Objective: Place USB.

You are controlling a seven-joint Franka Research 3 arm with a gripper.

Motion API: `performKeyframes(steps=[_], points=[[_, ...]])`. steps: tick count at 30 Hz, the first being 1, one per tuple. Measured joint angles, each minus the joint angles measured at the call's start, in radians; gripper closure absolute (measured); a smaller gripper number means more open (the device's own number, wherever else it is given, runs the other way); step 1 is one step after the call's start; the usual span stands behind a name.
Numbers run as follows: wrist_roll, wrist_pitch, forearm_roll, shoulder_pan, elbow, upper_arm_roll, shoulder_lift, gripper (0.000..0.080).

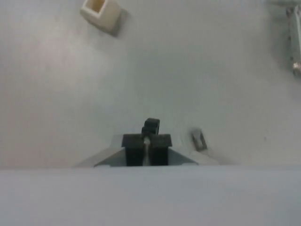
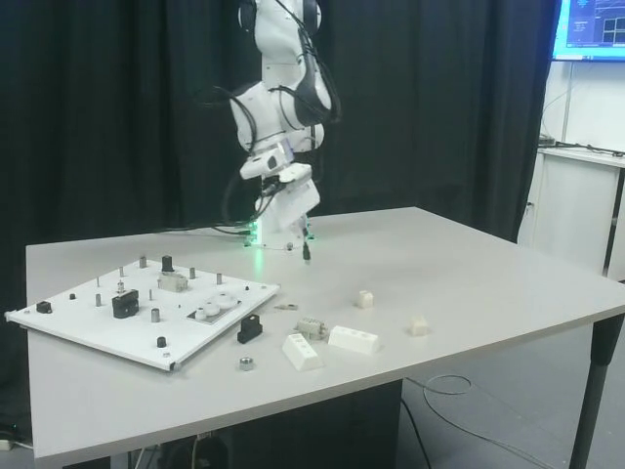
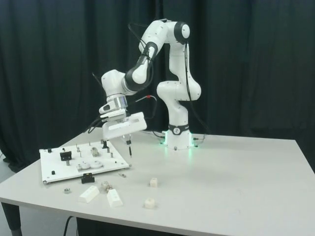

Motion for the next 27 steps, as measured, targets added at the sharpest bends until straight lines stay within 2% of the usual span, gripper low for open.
performKeyframes(steps=[9,18,19,24,25,27], points=[[0.07,0.073,0.0,0.005,0.002,0.083,0.028,0.0778],[0.114,0.11,-0.005,0.005,0.002,0.115,0.049,0.0778],[0.116,0.113,-0.005,0.005,0.002,0.117,0.05,0.0483],[0.122,0.123,-0.006,0.005,0.002,0.124,0.054,0.0483],[0.123,0.124,-0.006,0.005,0.002,0.125,0.055,0.0178],[0.125,0.124,-0.006,0.005,0.003,0.127,0.055,0.0178]])
